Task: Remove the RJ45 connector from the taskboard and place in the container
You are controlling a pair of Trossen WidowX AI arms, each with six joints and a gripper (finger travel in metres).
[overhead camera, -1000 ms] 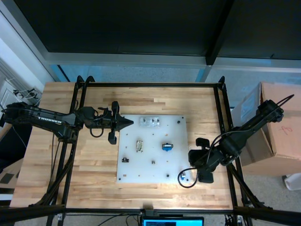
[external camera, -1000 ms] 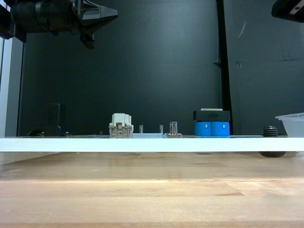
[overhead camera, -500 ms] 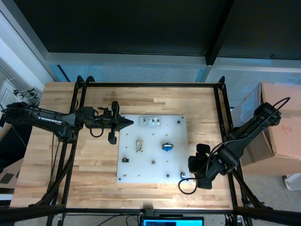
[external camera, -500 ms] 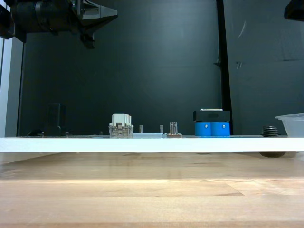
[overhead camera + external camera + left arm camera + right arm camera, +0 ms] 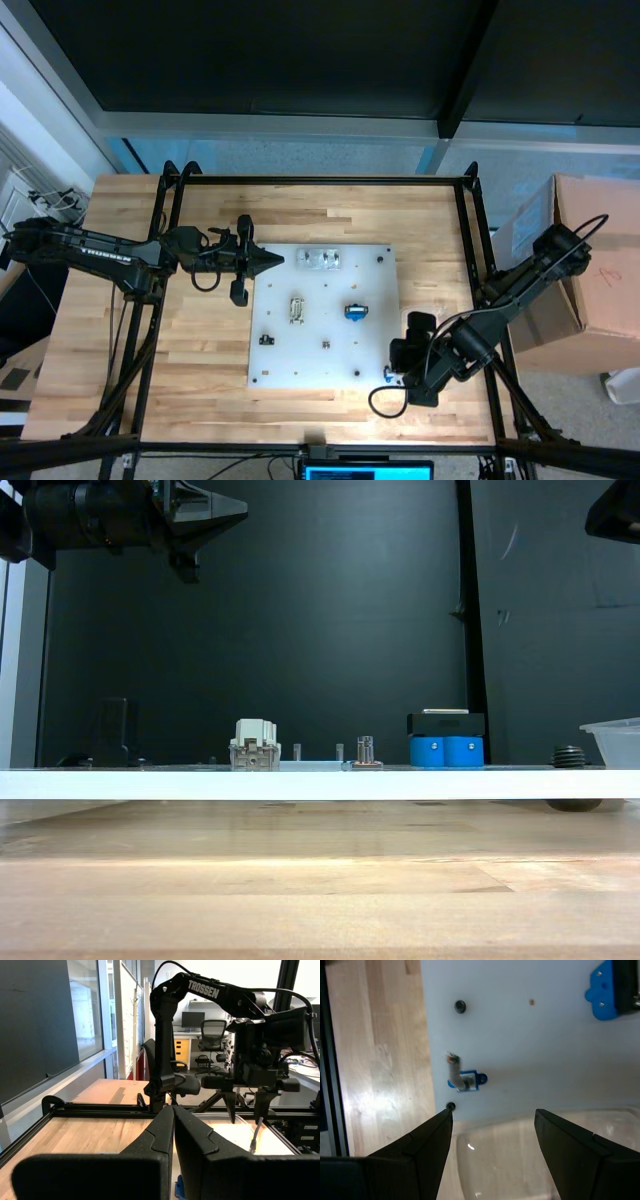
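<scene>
1. Over the last second the right tool (image 5: 493,1111) has swung toward 6 o'clock and inward. It went from off the 3 o'clock edge of the board (image 5: 310,360) to above its 5 o'clock corner. The left tool (image 5: 173,1110) has not shifted.
2. The left tool hangs high over the board's 10 o'clock edge, fingers pressed together on nothing. It is well apart from the work, so I judge little hazard from it.
3. The right tool is spread wide and empty, facing down at the board. If it descends off-line, one finger could strike the board or the bench (image 5: 200,400) rather than straddle the part.
4. The container (image 5: 520,1160) lies just beside the board's edge, near the connector. A wide-spread finger coming down could catch its rim and shove or tip it.
5. The RJ45 connector (image 5: 461,1081) sits in its blue seat (image 5: 480,1079) at the 5 o'clock corner; how deep, I cannot tell. If a latch stays unpressed, the pull might drag the whole board.
6. A short cable stub (image 5: 452,1066) bends away from the connector. Pinching that instead of the body would likely let the part slip or twist.
</scene>
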